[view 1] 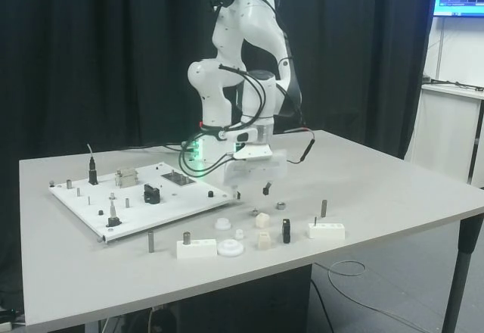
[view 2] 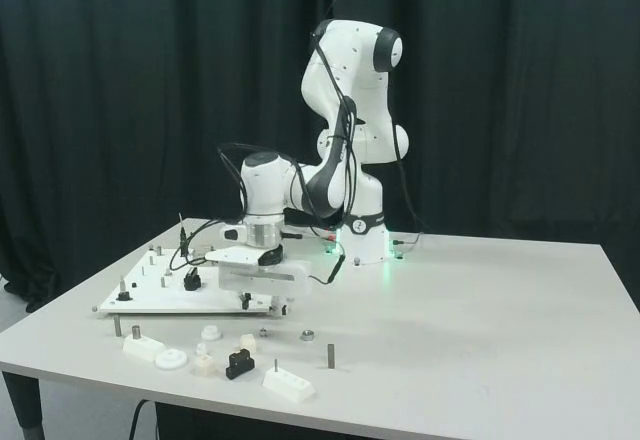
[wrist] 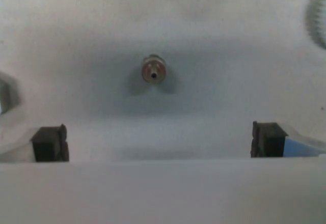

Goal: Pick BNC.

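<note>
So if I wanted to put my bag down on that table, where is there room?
The grey table is bare on its far side, beyond the white robot arm, out to the corner. It is crowded along the front edge, where small white blocks and black parts lie, and at the white assembly board.

We see the white seven-jointed arm (view 2: 340,150) folded over from its base, its upper links rising and then bending down and forward so that the wrist hangs low above the table. Its two-fingered gripper (wrist: 158,141) points straight down, and its two black fingertips (wrist: 50,143) stand wide apart, holding nothing between them.
</note>
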Available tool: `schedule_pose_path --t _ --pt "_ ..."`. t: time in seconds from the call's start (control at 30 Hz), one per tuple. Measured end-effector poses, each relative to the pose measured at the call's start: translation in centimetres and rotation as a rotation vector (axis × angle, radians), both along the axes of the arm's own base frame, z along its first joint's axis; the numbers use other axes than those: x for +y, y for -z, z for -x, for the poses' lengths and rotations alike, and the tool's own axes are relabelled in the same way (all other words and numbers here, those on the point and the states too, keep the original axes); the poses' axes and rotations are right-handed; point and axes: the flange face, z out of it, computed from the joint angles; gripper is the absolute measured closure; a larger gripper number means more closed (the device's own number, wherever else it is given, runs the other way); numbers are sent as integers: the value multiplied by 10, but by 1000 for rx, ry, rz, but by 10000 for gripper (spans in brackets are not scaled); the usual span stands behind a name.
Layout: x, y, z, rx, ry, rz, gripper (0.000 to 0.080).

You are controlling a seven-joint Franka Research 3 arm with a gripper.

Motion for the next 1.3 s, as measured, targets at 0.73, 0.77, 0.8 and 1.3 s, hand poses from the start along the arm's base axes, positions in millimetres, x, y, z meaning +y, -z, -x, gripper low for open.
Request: schedule_pose_path --t 0.73,0.77,0.8,1.3 --pt "9 29 -3 -14 71 -20 3" --pt "9 30 -3 -14 72 -20 3" --pt "9 30 -4 -13 72 -20 3" --pt "3 35 -12 -17 85 -19 3"
